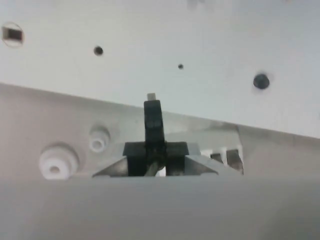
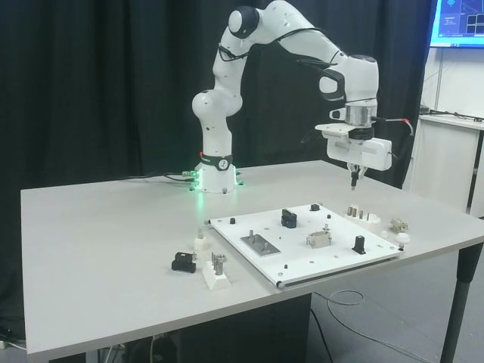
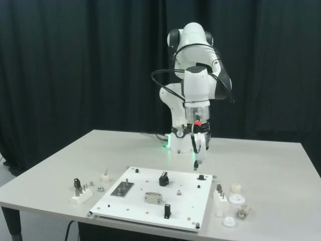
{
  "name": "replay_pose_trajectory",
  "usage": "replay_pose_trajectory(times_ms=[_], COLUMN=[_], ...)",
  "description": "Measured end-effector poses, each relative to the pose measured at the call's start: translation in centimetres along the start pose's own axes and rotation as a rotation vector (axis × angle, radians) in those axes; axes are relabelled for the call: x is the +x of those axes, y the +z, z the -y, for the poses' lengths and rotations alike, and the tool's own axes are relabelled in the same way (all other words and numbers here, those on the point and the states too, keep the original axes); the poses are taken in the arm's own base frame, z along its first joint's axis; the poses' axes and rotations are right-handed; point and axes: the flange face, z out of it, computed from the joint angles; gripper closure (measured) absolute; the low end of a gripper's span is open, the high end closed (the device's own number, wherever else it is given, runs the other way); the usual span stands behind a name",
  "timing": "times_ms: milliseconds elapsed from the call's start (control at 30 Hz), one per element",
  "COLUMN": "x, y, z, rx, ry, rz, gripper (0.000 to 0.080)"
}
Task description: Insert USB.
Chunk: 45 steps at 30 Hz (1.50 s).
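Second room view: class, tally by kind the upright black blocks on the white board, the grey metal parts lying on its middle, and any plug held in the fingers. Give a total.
Upright black blocks: 2
Grey metal parts: 2
USB plug held in the fingers: 1
Total: 5

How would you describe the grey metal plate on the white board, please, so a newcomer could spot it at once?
Start at the white board lying on the grey table in front of the arm. The grey metal plate lies flat near the board's middle, towards its end nearest the loose white holders. Unlike the small upright black blocks around it, it is a low, flat, grey rectangle.
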Motion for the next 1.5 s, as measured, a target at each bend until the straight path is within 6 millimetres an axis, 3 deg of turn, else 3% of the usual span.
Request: replay_pose_trajectory(times_ms=[300, 533, 1033, 1500], x=[-0.4, -0.9, -1.6, -2.1], y=[-0.5, -1.1, -1.4, -1.4], z=[1.7, 2.3, 2.3, 2.2], rx=[0.009, 0.027, 0.05, 0.046], ry=[-0.151, -0.383, -0.773, -1.243], rz=[-0.046, -0.089, -0.165, -0.202], gripper=[0.0732, 0.0732, 0.0732, 0.0732])
